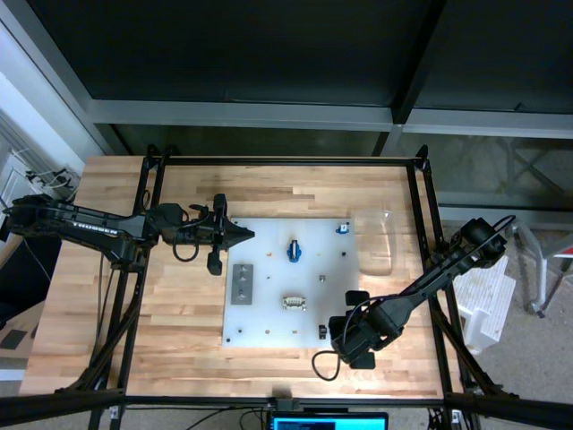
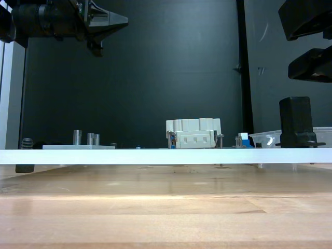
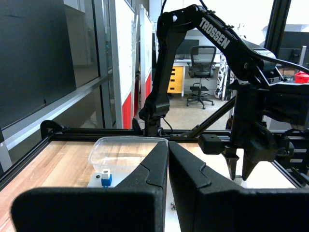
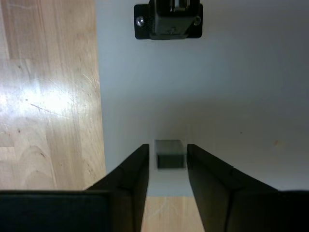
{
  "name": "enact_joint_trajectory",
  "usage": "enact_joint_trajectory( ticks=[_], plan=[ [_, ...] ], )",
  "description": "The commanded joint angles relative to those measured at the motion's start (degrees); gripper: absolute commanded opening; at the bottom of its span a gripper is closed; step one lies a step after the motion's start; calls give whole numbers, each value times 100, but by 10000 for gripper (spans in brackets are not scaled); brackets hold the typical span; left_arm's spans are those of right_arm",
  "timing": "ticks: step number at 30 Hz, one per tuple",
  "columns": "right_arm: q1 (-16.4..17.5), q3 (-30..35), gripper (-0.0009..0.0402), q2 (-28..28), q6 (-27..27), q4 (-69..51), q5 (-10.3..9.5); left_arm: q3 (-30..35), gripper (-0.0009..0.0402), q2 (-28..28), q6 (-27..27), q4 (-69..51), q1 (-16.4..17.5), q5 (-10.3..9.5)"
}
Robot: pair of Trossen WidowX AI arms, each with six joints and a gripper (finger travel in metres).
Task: Pick the 16mm bar and install on taskboard
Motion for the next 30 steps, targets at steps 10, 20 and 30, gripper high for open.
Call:
enact_joint_trajectory(
  ticks=[10,20,30],
  plan=[
    [2,190,153,-74,-79,-313,-13,0,0,2,2,2,2,2],
    [-2,269,153,-138,-81,-448,-28,0,0,2,2,2,2,2],
    [-74,267,132,-577,-404,-407,164,0,0,2,2,2,0,2]
  ],
)
